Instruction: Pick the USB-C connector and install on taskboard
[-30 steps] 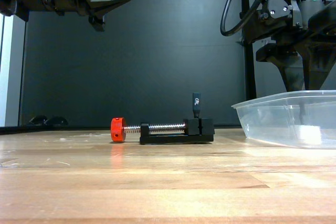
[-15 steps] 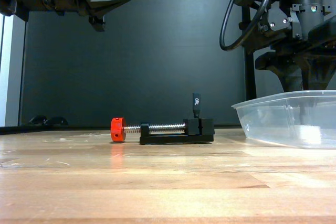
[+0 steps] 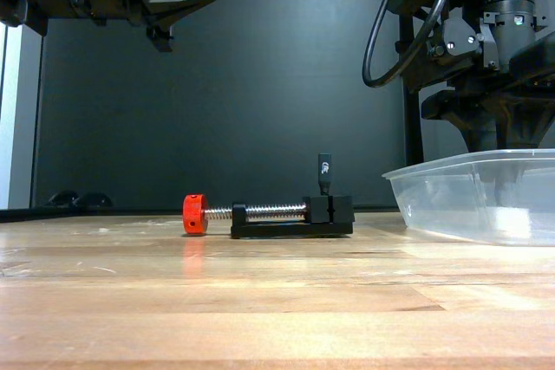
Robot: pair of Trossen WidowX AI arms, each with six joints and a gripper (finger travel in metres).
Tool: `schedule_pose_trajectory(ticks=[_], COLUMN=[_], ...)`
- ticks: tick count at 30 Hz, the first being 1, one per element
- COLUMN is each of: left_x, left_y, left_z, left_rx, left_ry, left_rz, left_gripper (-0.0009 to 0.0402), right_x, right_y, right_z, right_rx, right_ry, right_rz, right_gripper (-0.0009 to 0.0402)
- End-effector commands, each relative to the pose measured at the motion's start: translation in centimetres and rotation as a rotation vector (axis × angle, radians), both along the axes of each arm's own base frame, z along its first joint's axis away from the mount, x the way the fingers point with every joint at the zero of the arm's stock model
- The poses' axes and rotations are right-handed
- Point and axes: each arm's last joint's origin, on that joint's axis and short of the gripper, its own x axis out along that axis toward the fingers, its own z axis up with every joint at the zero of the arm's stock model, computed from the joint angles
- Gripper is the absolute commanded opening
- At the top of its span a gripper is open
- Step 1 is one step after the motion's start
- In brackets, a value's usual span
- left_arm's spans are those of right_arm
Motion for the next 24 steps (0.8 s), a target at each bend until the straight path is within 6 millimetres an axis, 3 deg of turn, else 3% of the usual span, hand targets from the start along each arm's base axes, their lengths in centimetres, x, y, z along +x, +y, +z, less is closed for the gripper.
schedule_pose_trajectory(ticks=[1, 24], left_x=[0.01, 0.01], left_y=[0.01, 0.00], left_z=[0.00, 0.00], left_rx=[0.000, 0.000], left_ry=[0.000, 0.000], left_rz=[0.000, 0.000], left_gripper=[0.0000, 0.0000], right_x=[-0.02, -0.10], right_y=[-0.03, -0.10], right_z=[-0.07, -0.17], right_rx=[-0.002, 0.017], right_ry=[-0.001, -0.002], right_rz=[-0.002, -0.005], right_gripper=[0.0122, 0.0008])
